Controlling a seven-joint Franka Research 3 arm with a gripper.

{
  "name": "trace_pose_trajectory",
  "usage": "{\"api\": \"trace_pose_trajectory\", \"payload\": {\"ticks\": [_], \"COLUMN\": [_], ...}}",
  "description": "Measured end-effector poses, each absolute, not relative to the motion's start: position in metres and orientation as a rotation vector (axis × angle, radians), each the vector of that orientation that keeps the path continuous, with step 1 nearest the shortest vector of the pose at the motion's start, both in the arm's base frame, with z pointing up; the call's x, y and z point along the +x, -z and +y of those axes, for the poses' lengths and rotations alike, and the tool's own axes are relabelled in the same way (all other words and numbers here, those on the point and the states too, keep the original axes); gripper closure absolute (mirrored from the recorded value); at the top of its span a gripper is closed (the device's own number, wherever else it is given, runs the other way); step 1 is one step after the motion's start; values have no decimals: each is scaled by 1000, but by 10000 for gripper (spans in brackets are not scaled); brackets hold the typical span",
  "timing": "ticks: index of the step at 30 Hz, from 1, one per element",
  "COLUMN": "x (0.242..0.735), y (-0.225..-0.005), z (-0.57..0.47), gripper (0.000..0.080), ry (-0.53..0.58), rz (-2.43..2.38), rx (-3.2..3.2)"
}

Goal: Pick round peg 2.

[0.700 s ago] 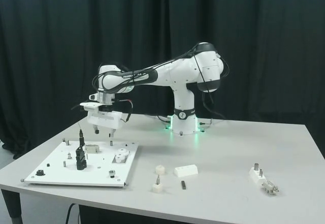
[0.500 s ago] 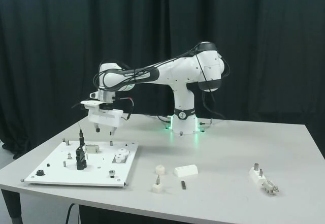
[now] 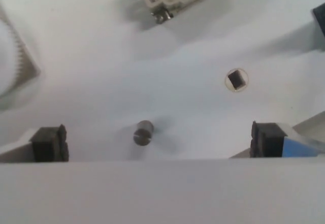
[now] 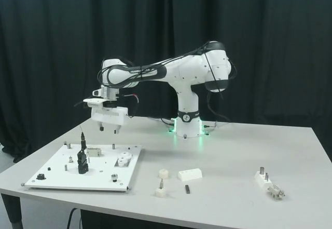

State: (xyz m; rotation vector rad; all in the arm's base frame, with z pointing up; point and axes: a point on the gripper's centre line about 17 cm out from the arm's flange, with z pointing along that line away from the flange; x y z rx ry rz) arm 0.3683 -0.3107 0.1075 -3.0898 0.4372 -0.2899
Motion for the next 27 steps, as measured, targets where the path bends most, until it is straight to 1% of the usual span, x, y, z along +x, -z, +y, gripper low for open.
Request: {"api": "trace_pose_trajectory", "payload": {"ticks": [17,27], "x": [379,378], "y": [-145,-158], "z": [-299,-303], "gripper": [3,3], "ry": [300,290], "rz": [449,454], "rx": [-3109,-3131]}}
